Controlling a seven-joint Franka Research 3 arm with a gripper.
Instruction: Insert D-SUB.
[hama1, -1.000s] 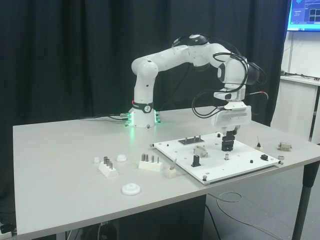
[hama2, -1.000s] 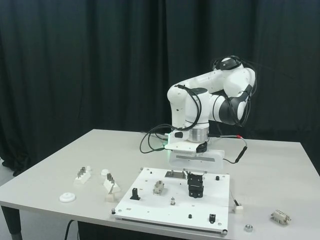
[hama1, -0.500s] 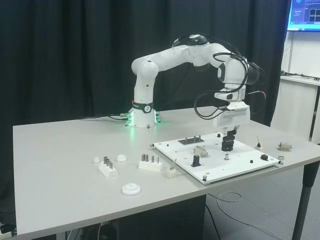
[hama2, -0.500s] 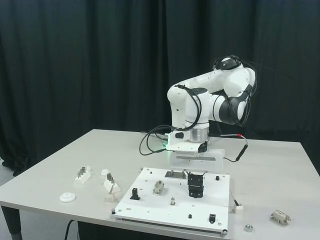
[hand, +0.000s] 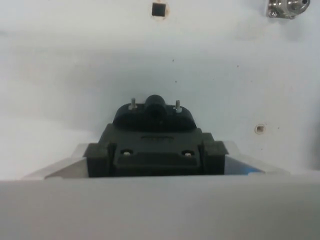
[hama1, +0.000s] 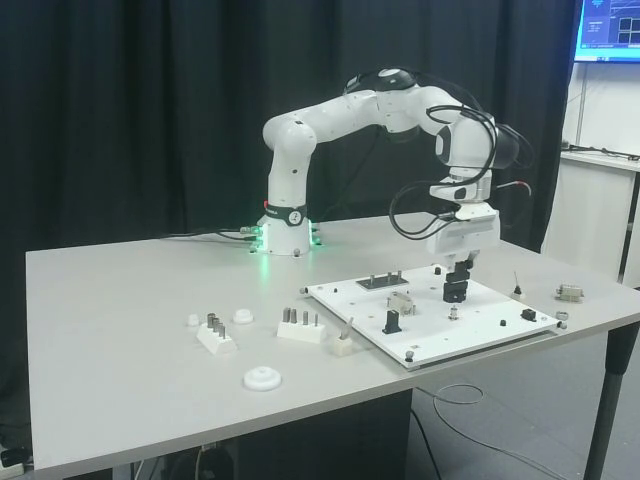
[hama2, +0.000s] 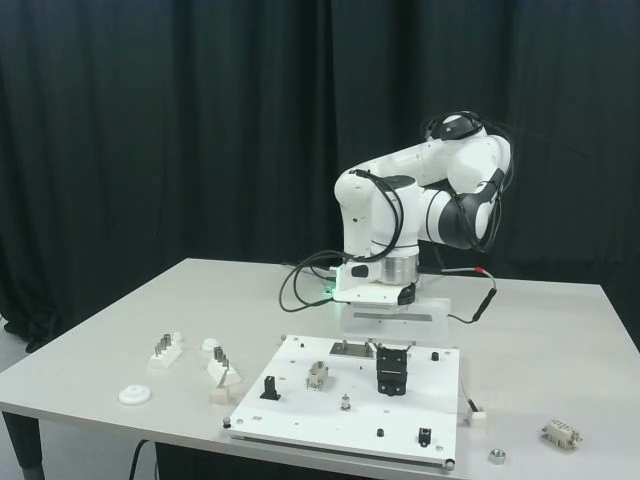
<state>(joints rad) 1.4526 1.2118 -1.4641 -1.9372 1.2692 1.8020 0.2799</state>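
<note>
The pincer (hama1: 456, 290) hangs straight down over the white board (hama2: 300, 405) on the table (hama1: 120, 330), clenched on a black plug (hand: 152, 142), judged to be the D-SUB connector; the black fingers (hand: 212, 157) bracket the plug body on both of its short ends in the wrist view. The plug sits directly under the pincer, raised a little above the board surface in the first room view, though whether it touches the board cannot be told. Step in hand, as a judgement: the plug is carried and not yet seated, so the task stands at transport toward the socket. The likeliest mate is the grey socket block (hama1: 402, 300) standing on the board to one side of the pincer, nearer the arm's base side in the first room view; this is not certain. The next move calls for a sideways shift over that socket, squaring the plug's long side with the socket's, then a slow straight descent. The plug's long axis lies level, running from finger to finger; its two small screws (hand: 133, 103) and cable boss project outward beyond the fingers. Its mating face cannot be made out.
</note>
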